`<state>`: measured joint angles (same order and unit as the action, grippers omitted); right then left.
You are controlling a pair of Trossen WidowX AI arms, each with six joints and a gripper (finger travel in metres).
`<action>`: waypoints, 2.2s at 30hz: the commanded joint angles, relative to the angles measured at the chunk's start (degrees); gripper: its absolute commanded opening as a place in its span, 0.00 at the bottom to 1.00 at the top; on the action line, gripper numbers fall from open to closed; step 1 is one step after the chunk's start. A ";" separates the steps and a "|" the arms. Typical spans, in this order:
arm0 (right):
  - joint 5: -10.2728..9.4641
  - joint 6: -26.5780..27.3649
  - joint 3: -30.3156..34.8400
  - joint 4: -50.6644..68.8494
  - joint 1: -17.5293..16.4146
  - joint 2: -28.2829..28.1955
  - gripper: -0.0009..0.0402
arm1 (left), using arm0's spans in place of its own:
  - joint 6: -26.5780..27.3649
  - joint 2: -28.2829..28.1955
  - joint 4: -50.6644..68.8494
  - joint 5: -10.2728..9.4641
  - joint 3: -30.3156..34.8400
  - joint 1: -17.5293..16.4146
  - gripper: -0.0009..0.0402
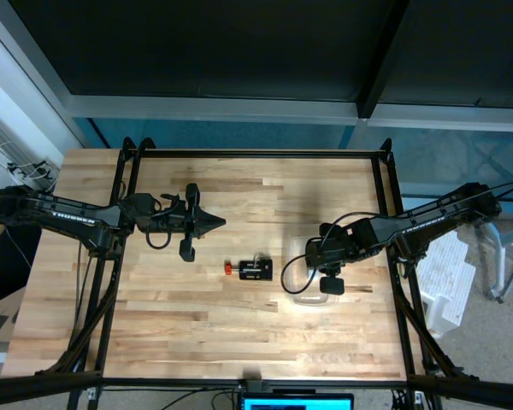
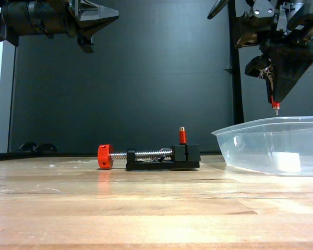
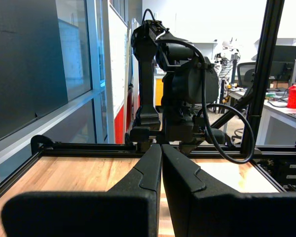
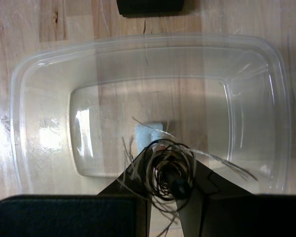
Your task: Pick the rca connector and install on the hub
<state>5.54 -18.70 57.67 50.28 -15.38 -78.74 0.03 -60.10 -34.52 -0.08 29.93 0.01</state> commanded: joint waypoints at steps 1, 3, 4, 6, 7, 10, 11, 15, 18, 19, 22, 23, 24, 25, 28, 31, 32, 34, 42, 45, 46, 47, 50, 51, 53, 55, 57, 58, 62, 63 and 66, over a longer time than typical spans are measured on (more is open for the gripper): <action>0.00 0.09 0.02 -0.07 -0.02 -0.02 0.03 | -0.02 0.00 -0.02 0.02 0.02 0.00 0.02; 0.00 0.09 0.02 -0.44 -0.02 -0.15 0.03 | -0.02 -0.02 -0.02 0.02 0.02 -0.02 0.02; -0.02 0.09 0.02 -0.72 -0.02 -0.15 0.03 | -0.02 0.00 -0.02 0.02 0.02 0.00 0.02; -0.02 0.09 0.46 -1.11 0.00 -0.17 0.03 | -0.02 0.00 -0.02 0.02 0.02 0.00 0.02; -0.02 0.09 1.03 -1.09 0.00 -0.72 0.03 | -0.02 -0.02 -0.02 0.02 0.02 -0.02 0.02; 0.72 0.22 3.17 -0.92 0.04 -2.05 0.03 | -0.02 -0.02 -0.02 0.02 0.02 -0.02 0.02; 0.96 0.35 3.87 -0.90 0.15 -2.67 0.03 | -0.02 0.00 -0.02 0.02 0.02 0.00 0.02; 0.94 1.44 6.56 -1.03 0.57 -5.46 0.03 | -0.02 0.00 -0.02 0.02 0.02 0.00 0.02; 0.92 1.99 8.55 -1.55 1.14 -7.87 0.03 | 0.00 0.00 -0.02 0.02 0.02 0.00 0.02; 0.92 2.43 9.44 -1.49 1.38 -8.85 0.03 | 0.00 -0.02 -0.02 0.02 0.02 0.00 0.02; 0.92 3.08 12.02 -1.57 2.12 -11.23 0.03 | -0.02 -0.02 -0.02 0.02 0.02 0.00 0.02; 0.92 3.26 12.87 -1.53 2.34 -12.09 0.03 | -0.02 -0.02 -0.02 0.02 0.02 0.00 0.02; 0.92 3.50 13.79 -1.44 2.54 -13.00 0.03 | -0.02 -0.02 -0.02 0.02 0.02 0.00 0.02; 0.87 3.82 14.69 -1.44 2.78 -13.79 0.03 | -0.02 -0.02 -0.02 0.02 0.02 0.00 0.02; 0.90 4.48 17.05 -1.51 3.30 -16.00 0.03 | -0.02 -0.02 -0.02 0.02 0.02 -0.02 0.02; 0.87 4.92 19.52 -1.44 3.63 -18.38 0.03 | -0.02 0.00 -0.02 0.02 0.02 0.00 0.02; 0.87 5.20 20.22 -1.49 3.78 -19.02 0.03 | -0.02 -0.02 -0.02 0.02 0.02 -0.02 0.02; 0.90 5.66 21.49 -1.51 3.91 -20.44 0.03 | -0.02 -0.02 -0.02 0.02 0.02 0.00 0.02; 0.87 6.16 25.68 -1.77 4.76 -24.81 0.03 | -0.02 -0.02 -0.02 0.02 0.02 0.00 0.02; 0.90 6.19 27.06 -1.79 4.92 -26.18 0.03 | -0.02 -0.02 -0.02 0.02 0.02 -0.02 0.02; 0.90 6.23 27.39 -1.97 5.01 -26.64 0.03 | 0.00 -0.02 -0.02 0.02 0.02 0.00 0.02; 0.90 6.27 27.58 -2.12 5.01 -26.86 0.03 | -0.02 -0.02 -0.02 0.02 0.02 0.00 0.02; 0.90 6.25 27.52 -2.64 5.01 -27.21 0.03 | -0.02 -0.02 -0.02 0.02 0.02 0.00 0.02; 0.87 6.23 27.54 -2.67 5.01 -27.45 0.03 | -0.02 -0.02 -0.02 0.02 0.02 0.00 0.02; 0.85 6.19 27.52 -2.78 5.01 -27.69 0.03 | -0.02 0.00 -0.02 0.02 0.02 0.00 0.02; 0.87 6.23 27.43 -3.10 5.01 -28.02 0.03 | -0.02 -0.02 -0.02 0.02 0.02 0.00 0.02; 0.85 6.23 27.43 -3.48 5.01 -28.41 0.03 | -0.02 0.00 -0.02 0.02 0.02 0.00 0.02; 0.85 6.23 27.43 -3.56 5.03 -28.41 0.03 | -0.02 0.00 -0.04 0.02 0.02 -0.02 0.02; 0.85 6.21 27.15 -3.96 5.01 -28.70 0.03 | -0.02 -0.02 0.00 0.02 0.02 0.00 0.02; 0.85 6.21 27.10 -3.98 5.01 -28.70 0.03 | -0.02 0.00 0.00 0.02 0.02 0.00 0.02; 0.90 6.25 26.71 -4.55 5.01 -28.70 0.03 | -0.02 0.00 0.00 0.02 0.02 0.00 0.02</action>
<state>6.42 -12.47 84.64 46.09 -10.35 -107.46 0.01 -60.10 -34.52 -0.08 29.95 0.01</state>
